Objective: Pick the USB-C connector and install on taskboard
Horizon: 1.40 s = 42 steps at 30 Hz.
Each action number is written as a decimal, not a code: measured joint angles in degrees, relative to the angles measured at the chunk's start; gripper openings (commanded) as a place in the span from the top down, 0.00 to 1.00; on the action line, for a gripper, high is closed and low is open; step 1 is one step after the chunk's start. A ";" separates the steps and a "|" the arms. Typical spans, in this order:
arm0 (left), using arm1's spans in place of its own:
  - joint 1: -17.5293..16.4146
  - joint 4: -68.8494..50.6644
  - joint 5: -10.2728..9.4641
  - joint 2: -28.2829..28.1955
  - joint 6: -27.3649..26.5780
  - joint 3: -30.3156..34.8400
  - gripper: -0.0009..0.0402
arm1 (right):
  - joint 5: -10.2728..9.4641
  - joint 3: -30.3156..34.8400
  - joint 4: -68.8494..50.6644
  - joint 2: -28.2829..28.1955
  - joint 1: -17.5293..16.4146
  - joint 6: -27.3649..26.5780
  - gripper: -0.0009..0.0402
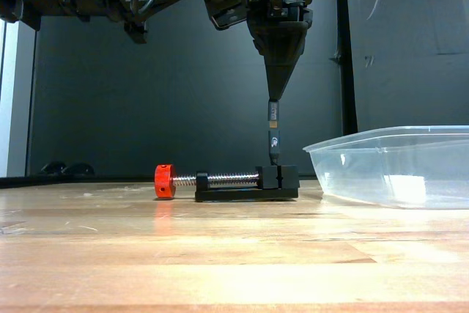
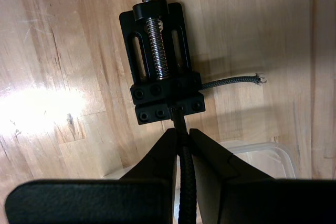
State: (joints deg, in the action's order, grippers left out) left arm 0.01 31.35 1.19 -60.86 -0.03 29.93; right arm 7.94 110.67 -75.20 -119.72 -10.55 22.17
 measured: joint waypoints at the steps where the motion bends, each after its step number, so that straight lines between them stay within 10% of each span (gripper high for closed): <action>1: 0.00 0.00 0.00 0.00 0.00 0.02 0.98 | 0.00 0.00 0.02 0.00 0.00 0.02 0.98; 42: 0.00 -0.02 -0.02 0.00 0.00 0.00 0.98 | -0.13 -1.03 0.96 0.04 -0.22 -0.22 0.98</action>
State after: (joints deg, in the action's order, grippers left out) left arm 0.01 31.33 1.17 -60.86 -0.03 29.93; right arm 7.81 109.65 -74.24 -119.68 -10.76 21.96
